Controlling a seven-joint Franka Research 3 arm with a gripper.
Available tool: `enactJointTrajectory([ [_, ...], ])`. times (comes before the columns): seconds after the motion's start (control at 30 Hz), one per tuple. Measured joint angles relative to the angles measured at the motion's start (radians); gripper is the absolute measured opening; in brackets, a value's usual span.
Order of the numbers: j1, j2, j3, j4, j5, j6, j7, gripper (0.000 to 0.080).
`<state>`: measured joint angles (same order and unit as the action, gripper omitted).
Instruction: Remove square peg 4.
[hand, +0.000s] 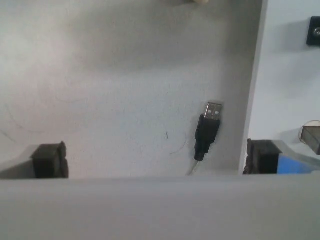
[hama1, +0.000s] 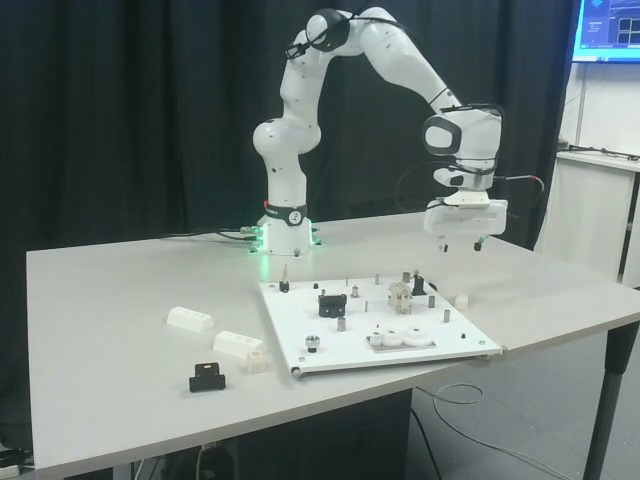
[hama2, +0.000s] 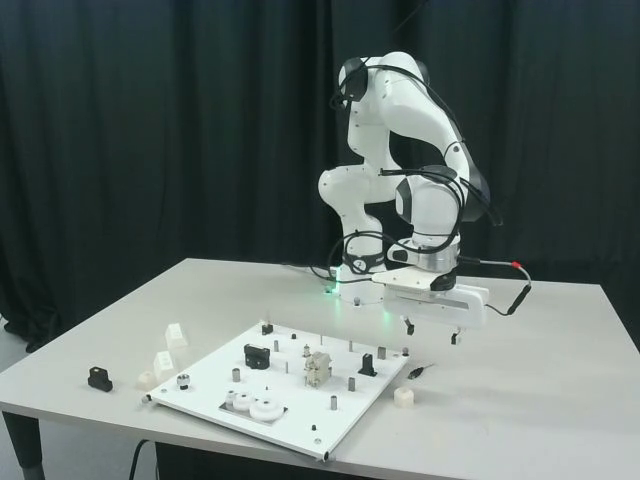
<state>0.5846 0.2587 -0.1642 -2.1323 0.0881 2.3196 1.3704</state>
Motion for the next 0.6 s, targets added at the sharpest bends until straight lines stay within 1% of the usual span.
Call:
enactJointTrajectory([
  [0.6, 0.0, 0.0, 0.0, 0.0, 0.0, 0.002, 0.0, 0.08],
])
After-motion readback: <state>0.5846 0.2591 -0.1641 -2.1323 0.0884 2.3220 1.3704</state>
